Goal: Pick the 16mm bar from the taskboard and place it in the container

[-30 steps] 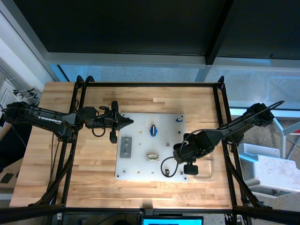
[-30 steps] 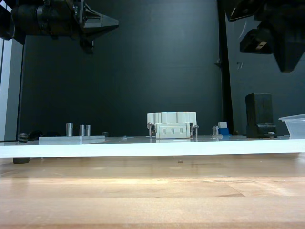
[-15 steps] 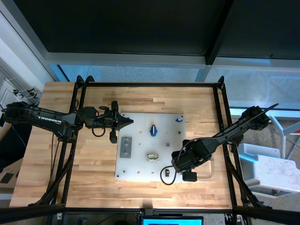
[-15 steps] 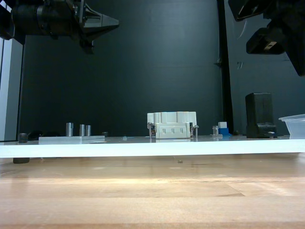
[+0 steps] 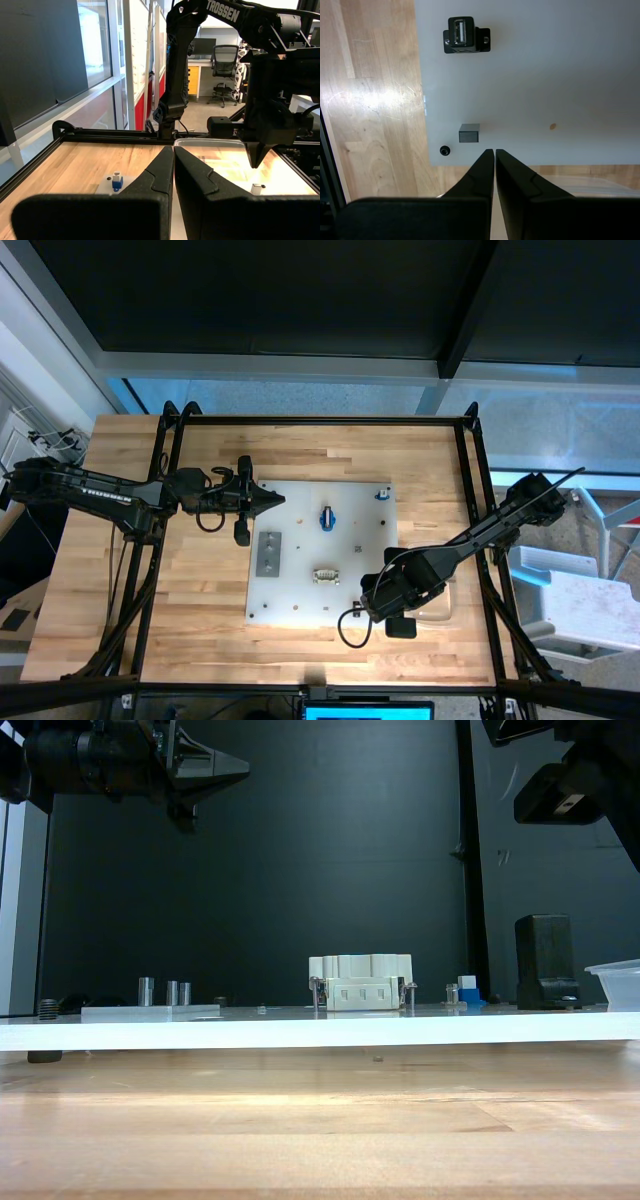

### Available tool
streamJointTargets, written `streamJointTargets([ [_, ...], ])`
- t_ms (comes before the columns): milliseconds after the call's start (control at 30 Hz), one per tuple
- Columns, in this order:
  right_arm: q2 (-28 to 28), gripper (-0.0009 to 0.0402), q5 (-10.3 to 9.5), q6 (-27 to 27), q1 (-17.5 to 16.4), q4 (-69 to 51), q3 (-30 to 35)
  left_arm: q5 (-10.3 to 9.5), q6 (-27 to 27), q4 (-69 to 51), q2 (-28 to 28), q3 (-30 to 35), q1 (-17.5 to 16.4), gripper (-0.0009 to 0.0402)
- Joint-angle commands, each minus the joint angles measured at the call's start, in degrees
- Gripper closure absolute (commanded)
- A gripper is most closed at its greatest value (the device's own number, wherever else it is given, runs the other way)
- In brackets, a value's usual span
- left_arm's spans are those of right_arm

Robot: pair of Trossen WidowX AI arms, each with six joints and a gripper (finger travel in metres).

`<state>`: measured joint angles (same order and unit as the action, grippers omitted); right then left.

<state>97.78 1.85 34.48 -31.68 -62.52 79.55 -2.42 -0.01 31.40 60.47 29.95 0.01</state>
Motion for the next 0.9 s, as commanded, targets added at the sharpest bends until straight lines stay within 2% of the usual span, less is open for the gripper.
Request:
streamJointTargets([
  [33,0.11,0.0346,0.07,0.61,-0.22,0.00,-0.02,0.00,0.00,0.00,0.00,0.00,0.00,0.0393],
  [367,0.24,0.0225,0.24,1.07,-0.61,0.07,-0.42,0.00,0.00,0.00,0.00,0.00,0.00,0.0393],
  [467,0.28,0.0201,1.38,1.11,-0.83,0.20,-0.46,0.00,0.00,0.00,0.00,0.00,0.00,0.0393],
  [633,0.28,0.0176,1.57,1.09,-1.03,0.31,-0.74,0.00,0.00,0.00,0.00,0.00,-0.02,0.0393],
  [900,0.28,0.0174,1.68,1.09,-1.75,1.95,-2.29,0.00,0.00,0.00,0.00,0.00,0.00,0.0393],
])
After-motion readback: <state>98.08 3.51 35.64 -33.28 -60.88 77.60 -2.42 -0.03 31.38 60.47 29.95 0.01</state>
